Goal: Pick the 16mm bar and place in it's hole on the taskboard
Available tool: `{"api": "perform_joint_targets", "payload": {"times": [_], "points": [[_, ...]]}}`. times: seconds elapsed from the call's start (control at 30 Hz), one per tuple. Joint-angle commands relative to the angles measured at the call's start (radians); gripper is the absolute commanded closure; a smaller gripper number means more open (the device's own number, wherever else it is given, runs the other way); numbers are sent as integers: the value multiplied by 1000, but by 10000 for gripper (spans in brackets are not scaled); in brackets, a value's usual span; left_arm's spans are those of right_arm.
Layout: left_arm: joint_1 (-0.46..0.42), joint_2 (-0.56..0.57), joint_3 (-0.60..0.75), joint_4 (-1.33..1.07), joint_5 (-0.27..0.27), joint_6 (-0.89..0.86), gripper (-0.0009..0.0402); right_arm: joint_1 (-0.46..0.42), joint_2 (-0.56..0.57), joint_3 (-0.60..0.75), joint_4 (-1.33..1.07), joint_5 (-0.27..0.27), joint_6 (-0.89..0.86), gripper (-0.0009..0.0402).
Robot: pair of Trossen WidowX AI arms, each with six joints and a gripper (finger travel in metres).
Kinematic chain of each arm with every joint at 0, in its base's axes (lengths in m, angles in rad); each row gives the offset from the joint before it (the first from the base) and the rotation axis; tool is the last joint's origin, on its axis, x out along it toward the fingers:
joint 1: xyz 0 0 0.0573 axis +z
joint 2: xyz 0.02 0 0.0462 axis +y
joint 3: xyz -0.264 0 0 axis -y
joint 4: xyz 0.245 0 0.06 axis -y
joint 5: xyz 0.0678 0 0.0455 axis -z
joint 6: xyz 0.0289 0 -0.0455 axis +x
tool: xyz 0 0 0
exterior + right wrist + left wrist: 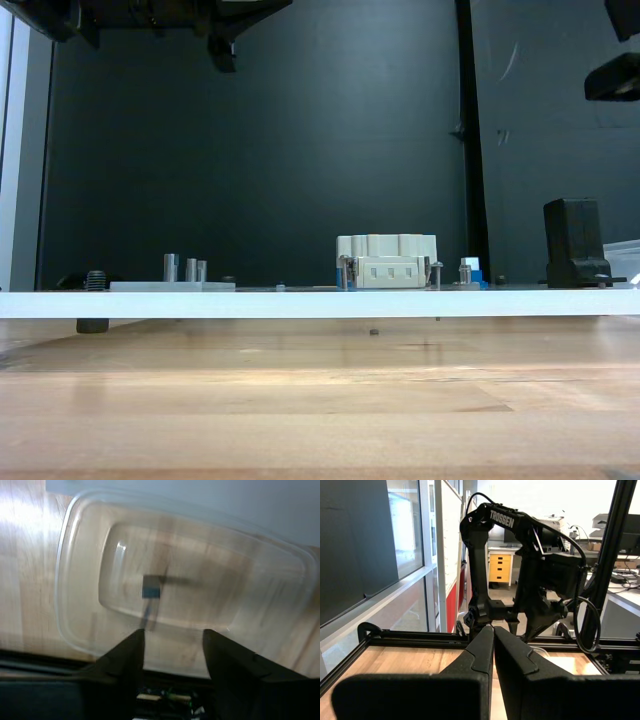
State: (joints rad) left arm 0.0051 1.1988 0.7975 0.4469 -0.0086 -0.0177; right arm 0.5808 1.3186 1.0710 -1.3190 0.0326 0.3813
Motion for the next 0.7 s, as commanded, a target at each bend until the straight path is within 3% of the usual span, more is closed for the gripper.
{"api": "perform_joint_targets", "payload": {"times": [0.03,0.23,0.7], "points": [[0,0,0,0,0,0,393,15,0,-32,39,2,5,181],[0,0,0,0,0,0,393,24,0,-97,134,3,4,152],[0,0,0,0,0,0,393,31,0,-258,327,-2,1,180]]}}
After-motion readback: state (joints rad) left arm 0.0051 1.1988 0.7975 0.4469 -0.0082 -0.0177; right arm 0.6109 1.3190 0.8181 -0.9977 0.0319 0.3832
